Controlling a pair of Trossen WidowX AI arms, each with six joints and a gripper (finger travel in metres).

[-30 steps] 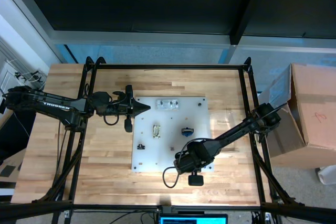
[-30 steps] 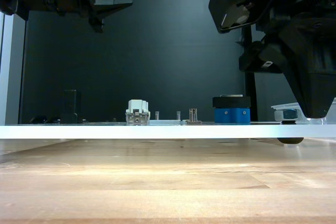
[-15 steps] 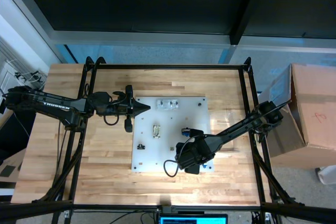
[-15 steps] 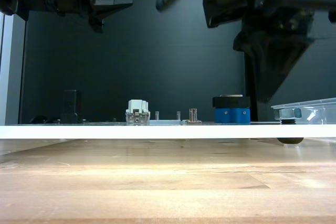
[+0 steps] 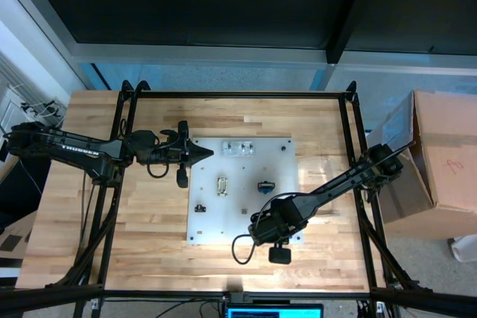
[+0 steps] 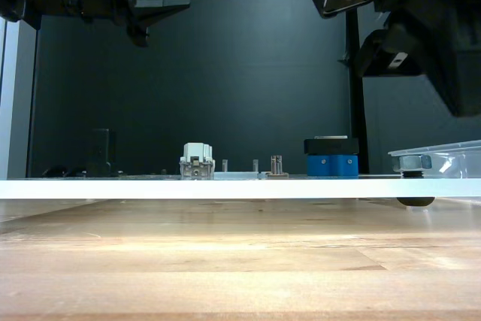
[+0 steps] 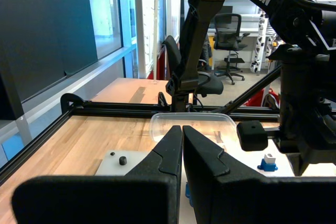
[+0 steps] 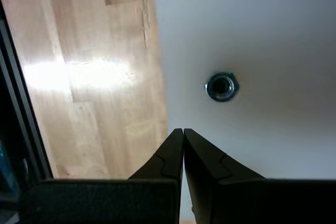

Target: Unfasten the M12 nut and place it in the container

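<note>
Seemingly between twists, right hand hovers closed and empty over the nut on its stud, board's five o'clock; left hand likewise at ten.

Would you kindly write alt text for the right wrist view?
The silver nut sits on its stud on the white board, ungripped, ahead of the right gripper, whose fingers are shut and empty; wooden table lies alongside. The left gripper, unseen here, is shut above the board's far left corner.
</note>
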